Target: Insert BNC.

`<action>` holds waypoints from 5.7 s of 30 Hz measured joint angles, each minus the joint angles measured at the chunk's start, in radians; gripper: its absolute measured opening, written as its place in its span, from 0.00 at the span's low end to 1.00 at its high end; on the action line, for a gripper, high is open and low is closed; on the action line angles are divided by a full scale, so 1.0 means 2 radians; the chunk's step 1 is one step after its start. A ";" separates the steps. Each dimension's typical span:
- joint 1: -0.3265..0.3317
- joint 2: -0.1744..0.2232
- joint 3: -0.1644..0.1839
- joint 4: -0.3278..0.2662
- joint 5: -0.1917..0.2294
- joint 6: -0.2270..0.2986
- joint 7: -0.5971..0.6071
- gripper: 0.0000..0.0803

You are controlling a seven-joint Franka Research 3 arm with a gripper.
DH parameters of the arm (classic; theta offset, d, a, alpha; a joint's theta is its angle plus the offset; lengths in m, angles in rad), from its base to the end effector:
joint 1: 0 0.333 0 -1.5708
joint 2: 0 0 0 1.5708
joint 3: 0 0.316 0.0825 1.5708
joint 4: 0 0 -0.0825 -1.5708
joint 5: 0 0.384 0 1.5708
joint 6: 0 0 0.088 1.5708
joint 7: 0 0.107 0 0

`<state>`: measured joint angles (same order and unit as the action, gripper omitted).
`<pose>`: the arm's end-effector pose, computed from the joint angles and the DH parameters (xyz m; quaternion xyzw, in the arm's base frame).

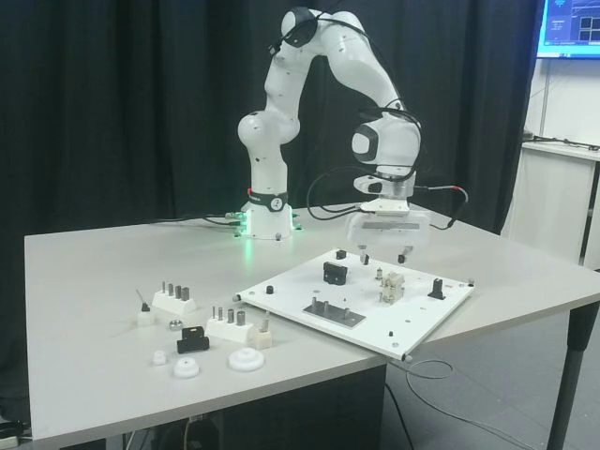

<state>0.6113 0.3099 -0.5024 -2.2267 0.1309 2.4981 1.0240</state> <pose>0.5455 0.0577 0.2504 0.8772 -0.4789 0.0211 0.0273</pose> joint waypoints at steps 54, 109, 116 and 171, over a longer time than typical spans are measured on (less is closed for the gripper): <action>-0.026 -0.007 0.046 -0.064 0.115 0.064 -0.143 1.00; -0.035 0.013 0.049 -0.061 0.143 0.080 -0.114 0.17; -0.035 0.013 0.050 -0.061 0.145 0.080 -0.054 0.16; -0.033 0.023 0.049 -0.041 0.117 0.057 0.514 0.16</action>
<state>0.5443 0.3565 -0.4037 -2.3089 0.3645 2.6112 2.0526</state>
